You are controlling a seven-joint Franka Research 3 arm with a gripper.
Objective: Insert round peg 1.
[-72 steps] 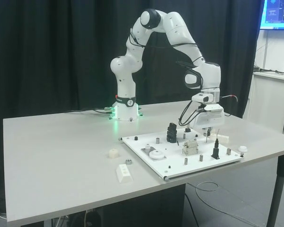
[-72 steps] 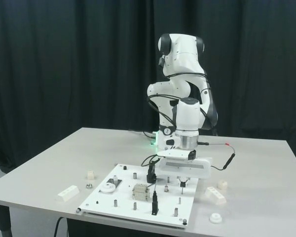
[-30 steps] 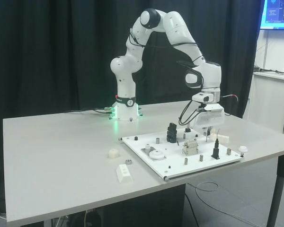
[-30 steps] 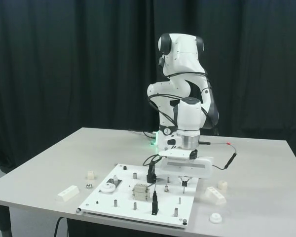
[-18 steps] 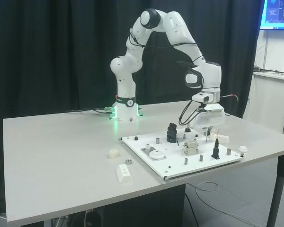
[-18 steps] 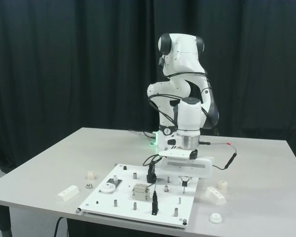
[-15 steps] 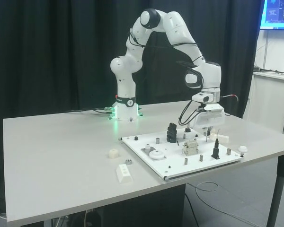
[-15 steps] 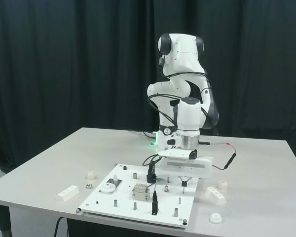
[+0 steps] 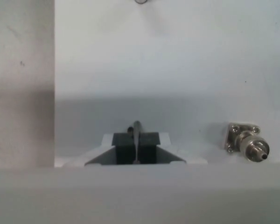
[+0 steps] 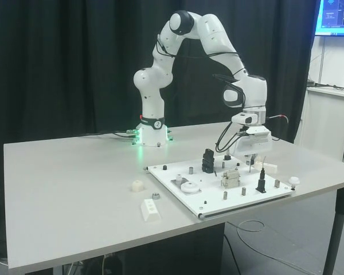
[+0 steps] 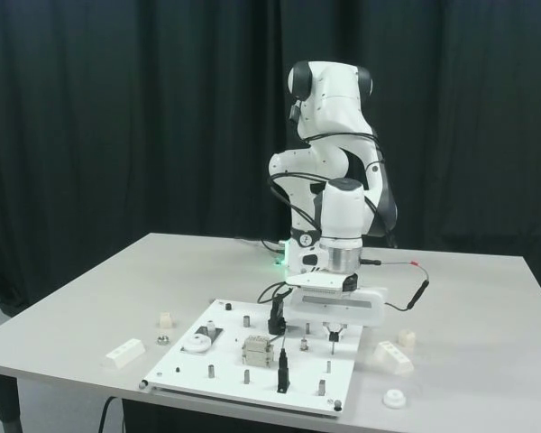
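Observation:
My gripper point(image 10: 250, 159) hangs just above the far right part of the white board point(image 10: 215, 197), shut on a thin dark round peg point(image 10: 250, 165) that points straight down. The second room view has the gripper point(image 11: 333, 330) and the peg point(image 11: 332, 340) a little above the board point(image 11: 239, 372). Seen from the wrist, the peg point(image 9: 137, 134) stands between the black pads point(image 9: 122, 148) of the gripper point(image 9: 136, 150), over bare white board point(image 9: 168, 65). Whether its tip touches the board is hidden.
A threaded metal connector point(image 9: 247, 144) stands on the board close to the peg. A black connector point(image 10: 207, 160), a tall black plug point(image 10: 261, 182), a white gear point(image 10: 189, 187) and several short pegs stand on the board. White blocks point(image 10: 150, 209) point(image 11: 392, 354) lie on the grey table point(image 10: 69, 177).
The gripper with the peg has shifted slightly to the left in both room views. It stays shut on the peg at about the same height.

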